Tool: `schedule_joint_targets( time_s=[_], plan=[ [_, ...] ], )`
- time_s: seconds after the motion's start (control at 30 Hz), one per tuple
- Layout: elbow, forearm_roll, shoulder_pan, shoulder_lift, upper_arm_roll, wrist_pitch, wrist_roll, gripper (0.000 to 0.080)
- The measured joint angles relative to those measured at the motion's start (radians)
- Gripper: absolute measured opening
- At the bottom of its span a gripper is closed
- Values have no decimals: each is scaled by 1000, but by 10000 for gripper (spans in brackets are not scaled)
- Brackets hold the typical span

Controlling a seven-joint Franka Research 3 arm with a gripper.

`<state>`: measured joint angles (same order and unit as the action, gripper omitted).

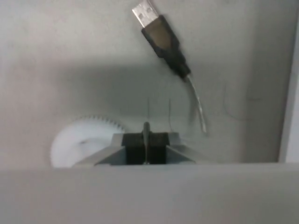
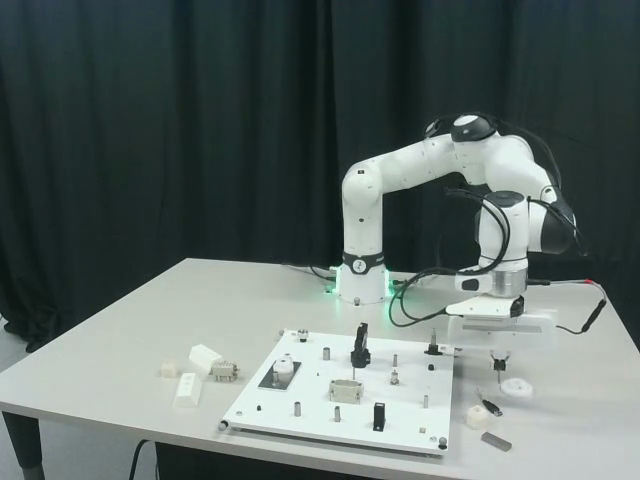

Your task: Place round peg 1.

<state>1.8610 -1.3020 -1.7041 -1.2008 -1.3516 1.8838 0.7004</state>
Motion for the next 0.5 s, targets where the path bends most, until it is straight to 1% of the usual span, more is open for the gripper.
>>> schedule_joint_targets(
  time_s=[0.03,0.07,0.2,0.23,0.4,0.43,0.5],
  plan=[
    [-2,2,0,0,3,5,3,17],
    [-4,4,0,0,7,11,6,54],
    [-12,16,0,0,16,21,18,54],
    [-15,18,0,0,18,23,21,378],
    [-25,20,0,-1,24,31,34,378],
    [-27,21,0,-1,25,31,36,660],
    [-31,21,0,-1,25,31,42,660]
  ],
)
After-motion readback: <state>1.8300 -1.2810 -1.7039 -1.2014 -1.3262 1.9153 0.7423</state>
